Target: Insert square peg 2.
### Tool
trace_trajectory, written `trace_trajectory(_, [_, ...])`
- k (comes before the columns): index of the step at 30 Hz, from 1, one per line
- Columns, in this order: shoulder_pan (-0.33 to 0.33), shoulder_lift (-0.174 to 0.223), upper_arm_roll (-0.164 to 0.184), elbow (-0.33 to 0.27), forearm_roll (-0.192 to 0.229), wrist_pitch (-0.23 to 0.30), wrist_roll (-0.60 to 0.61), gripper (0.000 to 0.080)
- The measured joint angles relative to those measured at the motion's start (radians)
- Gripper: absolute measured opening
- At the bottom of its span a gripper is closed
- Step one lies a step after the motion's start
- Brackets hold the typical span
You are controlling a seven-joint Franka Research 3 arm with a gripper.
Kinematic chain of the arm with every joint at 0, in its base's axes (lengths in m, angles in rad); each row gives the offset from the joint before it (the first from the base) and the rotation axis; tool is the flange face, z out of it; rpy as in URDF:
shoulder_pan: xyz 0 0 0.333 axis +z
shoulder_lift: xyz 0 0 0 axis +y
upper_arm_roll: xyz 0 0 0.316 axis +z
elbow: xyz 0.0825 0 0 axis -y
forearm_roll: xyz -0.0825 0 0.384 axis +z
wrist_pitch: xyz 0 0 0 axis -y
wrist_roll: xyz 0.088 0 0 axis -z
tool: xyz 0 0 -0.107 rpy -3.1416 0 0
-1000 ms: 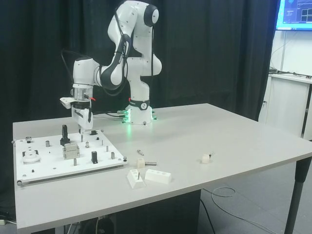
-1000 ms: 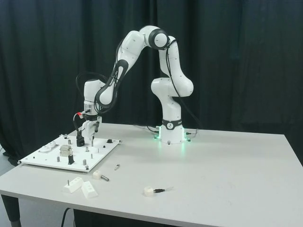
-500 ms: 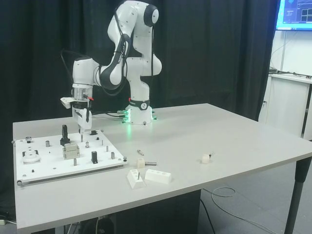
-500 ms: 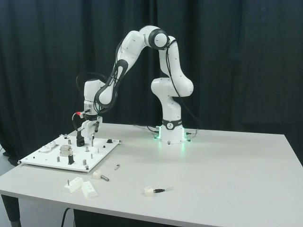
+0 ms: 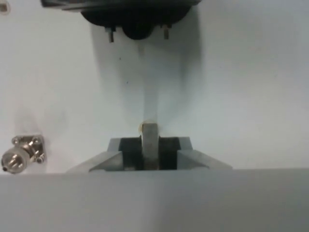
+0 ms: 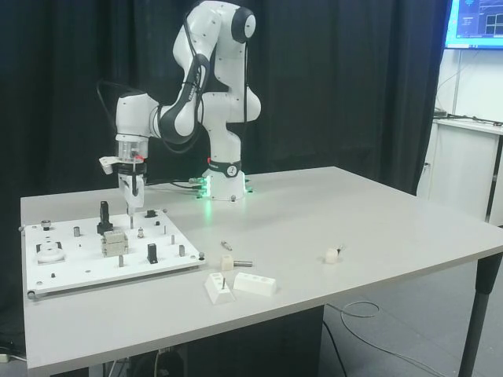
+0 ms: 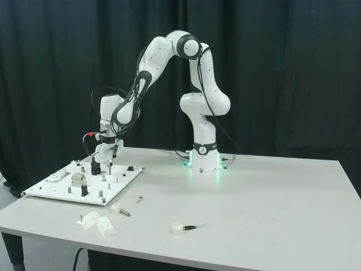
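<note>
My gripper (image 6: 131,203) hangs over the far part of the white board (image 6: 86,269), shut on a thin grey square peg (image 6: 131,220) that points straight down. The peg's tip is just above the board surface. In the wrist view the peg (image 5: 150,134) sits upright between the two fingers (image 5: 112,155) of the gripper (image 5: 149,151), over bare white board (image 5: 241,96). The second room view shows the gripper (image 7: 109,159) and peg (image 7: 109,167) above the board (image 7: 56,193), behind a black post (image 7: 95,167).
The board carries a black post (image 6: 104,216), a grey block (image 6: 114,242), another black part (image 6: 152,252) and several small pins. A black fitting (image 5: 137,19) and a metal connector (image 5: 21,152) lie near the peg. White blocks (image 6: 240,284) and a small white piece (image 6: 332,254) lie on the table.
The gripper has risen a little and shifted slightly left in the first room view, still holding the peg.
</note>
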Motion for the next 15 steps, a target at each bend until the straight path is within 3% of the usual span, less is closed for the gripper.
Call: trace_trajectory(15, [0.0, 0.001, -0.002, 0.001, -0.001, -0.004, -0.046, 0.0067])
